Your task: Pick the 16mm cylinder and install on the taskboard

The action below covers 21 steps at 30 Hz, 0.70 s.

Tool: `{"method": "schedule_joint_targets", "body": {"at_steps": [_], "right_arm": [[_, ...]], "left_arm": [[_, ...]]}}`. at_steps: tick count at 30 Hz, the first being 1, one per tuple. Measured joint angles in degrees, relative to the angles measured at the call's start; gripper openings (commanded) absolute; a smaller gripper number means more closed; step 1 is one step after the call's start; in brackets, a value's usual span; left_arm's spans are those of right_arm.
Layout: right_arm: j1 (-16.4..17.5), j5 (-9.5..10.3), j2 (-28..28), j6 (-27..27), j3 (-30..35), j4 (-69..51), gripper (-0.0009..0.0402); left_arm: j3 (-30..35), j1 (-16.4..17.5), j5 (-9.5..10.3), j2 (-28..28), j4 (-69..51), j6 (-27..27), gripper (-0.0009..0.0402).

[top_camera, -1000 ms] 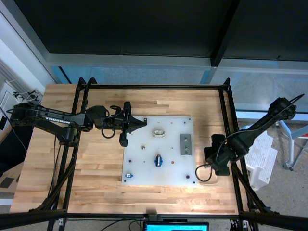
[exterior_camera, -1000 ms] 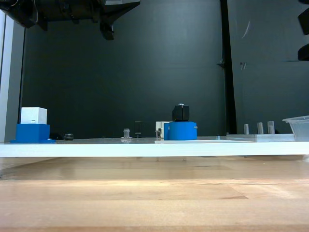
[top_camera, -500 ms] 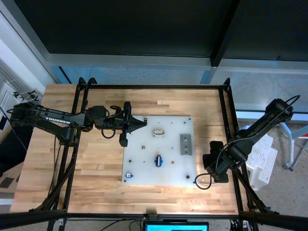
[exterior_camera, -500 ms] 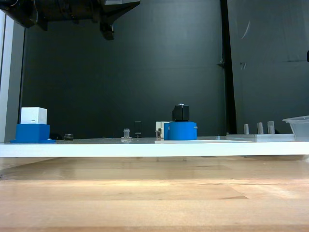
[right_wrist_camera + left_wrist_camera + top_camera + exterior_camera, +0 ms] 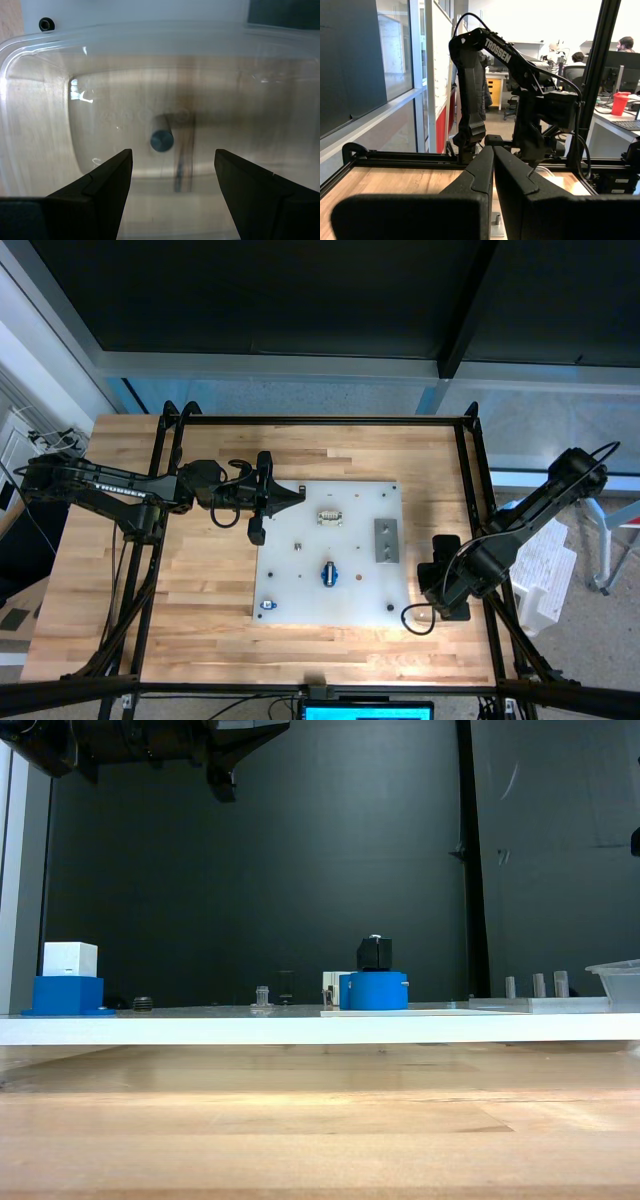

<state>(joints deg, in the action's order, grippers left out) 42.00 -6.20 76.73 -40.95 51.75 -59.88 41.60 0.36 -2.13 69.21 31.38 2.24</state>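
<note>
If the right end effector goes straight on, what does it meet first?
Likely the cylinder in the tray under the open right end effector; left end effector hovers by the taskboard.

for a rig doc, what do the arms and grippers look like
Black arms, white TROSSEN lettering, looped black cables. The left gripper, by the taskboard's far-left corner, and right gripper, over the clear tray: flat black tapered fingers.

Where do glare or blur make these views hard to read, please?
Right wrist view: soft focus, highlights on the clear tray beneath the open right gripper, the 16mm cylinder blurred but visible. Left wrist view: bright backlight behind the shut left gripper, hanging over the far-left corner of the taskboard.
</note>
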Motion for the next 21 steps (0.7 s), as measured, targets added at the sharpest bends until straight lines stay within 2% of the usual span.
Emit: {"method": "schedule_joint_targets", "body": {"at_steps": [21], "right_arm": [[-0.1,0.17,0.5,-0.1,-8.1,11.3,0.0221]], "left_arm": [[0.0,0.0,0.0,0.0,0.0,0.0,0.0001]]}}
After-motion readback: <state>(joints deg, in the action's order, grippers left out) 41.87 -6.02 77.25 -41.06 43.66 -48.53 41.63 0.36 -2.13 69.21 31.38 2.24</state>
